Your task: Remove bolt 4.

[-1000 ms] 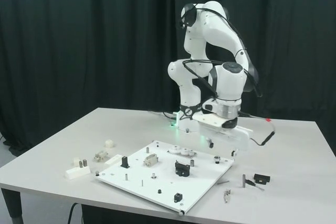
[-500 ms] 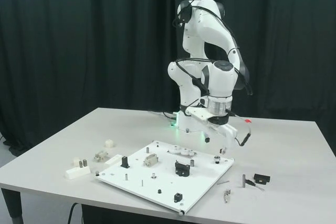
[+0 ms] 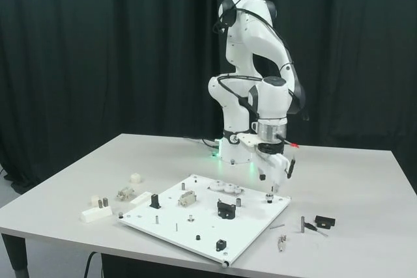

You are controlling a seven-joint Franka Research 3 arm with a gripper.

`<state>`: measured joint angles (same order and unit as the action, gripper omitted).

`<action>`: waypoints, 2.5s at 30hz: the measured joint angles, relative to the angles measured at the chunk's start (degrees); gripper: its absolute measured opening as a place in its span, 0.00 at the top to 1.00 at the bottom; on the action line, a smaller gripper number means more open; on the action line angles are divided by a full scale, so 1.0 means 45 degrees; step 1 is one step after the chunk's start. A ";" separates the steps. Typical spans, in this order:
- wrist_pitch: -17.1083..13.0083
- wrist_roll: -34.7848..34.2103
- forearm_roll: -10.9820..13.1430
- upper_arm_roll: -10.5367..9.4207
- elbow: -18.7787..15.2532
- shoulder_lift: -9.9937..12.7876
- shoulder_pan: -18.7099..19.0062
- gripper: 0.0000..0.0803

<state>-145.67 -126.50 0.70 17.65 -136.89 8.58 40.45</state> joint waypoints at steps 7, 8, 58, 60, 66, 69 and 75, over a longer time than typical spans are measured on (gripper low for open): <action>-0.0816 -0.0841 0.0321 0.0045 -0.0328 0.0148 -0.0045 0.00; -0.0873 -0.0906 0.0492 0.0059 -0.0338 0.0189 -0.0048 0.00; -0.1586 -0.0902 0.3740 0.0389 -0.0597 0.1151 0.0834 0.00; -0.1586 -0.0906 0.3740 0.0389 -0.0612 0.1151 0.0839 0.00; -0.1597 -0.0910 0.3740 0.0389 -0.0676 0.1151 0.0847 0.00; -0.1630 -0.0910 0.3740 0.0389 -0.0718 0.1151 0.0852 0.00; -0.1772 -0.0910 0.3740 0.0389 -0.0805 0.1151 0.0877 0.00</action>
<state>-153.64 -130.60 17.53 19.40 -140.51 13.76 44.39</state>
